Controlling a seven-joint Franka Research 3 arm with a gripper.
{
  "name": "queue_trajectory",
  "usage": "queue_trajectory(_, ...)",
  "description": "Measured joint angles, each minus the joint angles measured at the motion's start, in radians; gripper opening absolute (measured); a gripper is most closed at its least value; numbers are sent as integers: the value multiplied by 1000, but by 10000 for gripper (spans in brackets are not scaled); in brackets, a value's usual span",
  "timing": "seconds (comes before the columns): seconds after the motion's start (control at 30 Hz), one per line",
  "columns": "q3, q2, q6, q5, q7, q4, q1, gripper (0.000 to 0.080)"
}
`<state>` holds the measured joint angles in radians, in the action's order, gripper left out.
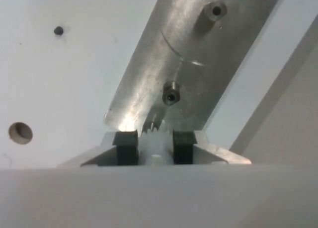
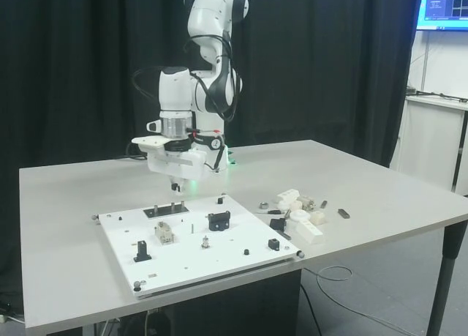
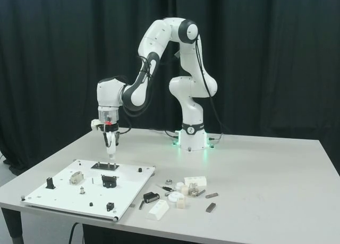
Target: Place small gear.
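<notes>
In the wrist view my gripper is shut on a small white gear, whose teeth show between the two black pads. Straight below lies a grey metal plate with two upright pegs. The nearer peg is just ahead of the gear, and the farther peg stands beyond it. In the room views my gripper hangs a short way above that plate, at the far edge of the white board. The gear is too small to make out there.
The board carries several small fixtures, among them a black block and a black post. Loose white and black parts lie on the grey table beside the board. Holes dot the board near the plate.
</notes>
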<state>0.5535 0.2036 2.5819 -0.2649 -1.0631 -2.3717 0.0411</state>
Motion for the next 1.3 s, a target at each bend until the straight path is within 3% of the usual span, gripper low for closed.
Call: queue_trajectory(1.3,0,-32,-18,13,-1,0,-2,144)
